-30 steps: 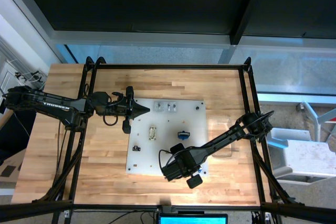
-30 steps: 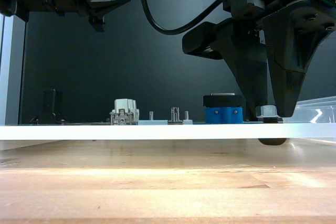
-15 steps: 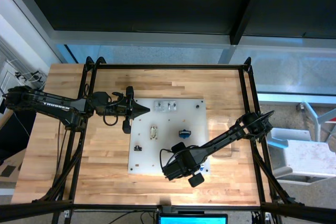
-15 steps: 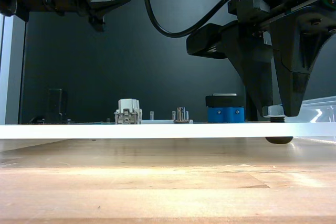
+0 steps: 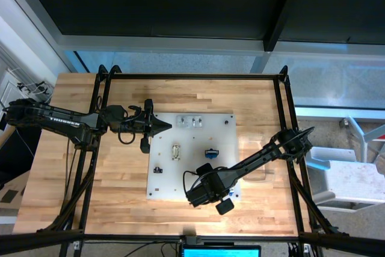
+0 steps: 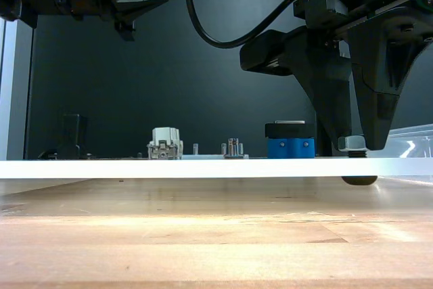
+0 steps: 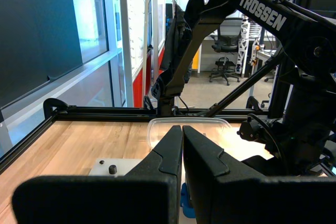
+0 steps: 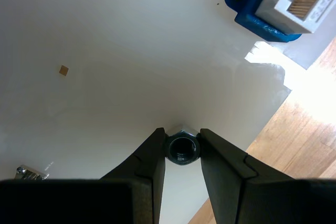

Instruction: Pick the M12 fastener and fasten on the M12 threads

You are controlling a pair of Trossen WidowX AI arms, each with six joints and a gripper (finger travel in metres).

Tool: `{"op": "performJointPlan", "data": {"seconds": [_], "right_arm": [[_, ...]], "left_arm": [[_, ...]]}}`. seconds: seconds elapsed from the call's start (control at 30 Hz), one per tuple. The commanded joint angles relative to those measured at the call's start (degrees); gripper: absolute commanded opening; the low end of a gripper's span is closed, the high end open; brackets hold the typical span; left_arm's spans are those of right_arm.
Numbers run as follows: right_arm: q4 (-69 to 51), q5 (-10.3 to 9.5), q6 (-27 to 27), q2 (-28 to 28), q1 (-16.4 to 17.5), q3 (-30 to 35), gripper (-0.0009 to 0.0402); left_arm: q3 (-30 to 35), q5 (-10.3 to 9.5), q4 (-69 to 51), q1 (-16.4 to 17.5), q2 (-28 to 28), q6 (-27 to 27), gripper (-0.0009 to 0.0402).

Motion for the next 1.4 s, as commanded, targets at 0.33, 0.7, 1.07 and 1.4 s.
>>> {"op": "performJointPlan", "data": {"seconds": [0.33,0.7,1.07,1.4], "right_arm": [[0.0,-0.17,-1.2,-0.8,0.0,0.1,0.0084],[0.0,-0.17,-1.4,-0.8,0.2,0.1,0.0136],[-0.2,-0.20,-3.2,-6.5,0.3,0.1,0.0134],[-5.0,3.23,-30.8,-8.7,0.3,0.1,0.0133]], "left_arm": [[0.0,0.00,0.0,0.0,0.0,0.0,0.0000],[0.0,0.02,0.0,0.0,0.0,0.0,0.0000],[0.0,0.00,0.0,0.0,0.0,0.0,0.0000],[0.0,0.02,0.0,0.0,0.0,0.0,0.0000]]}}
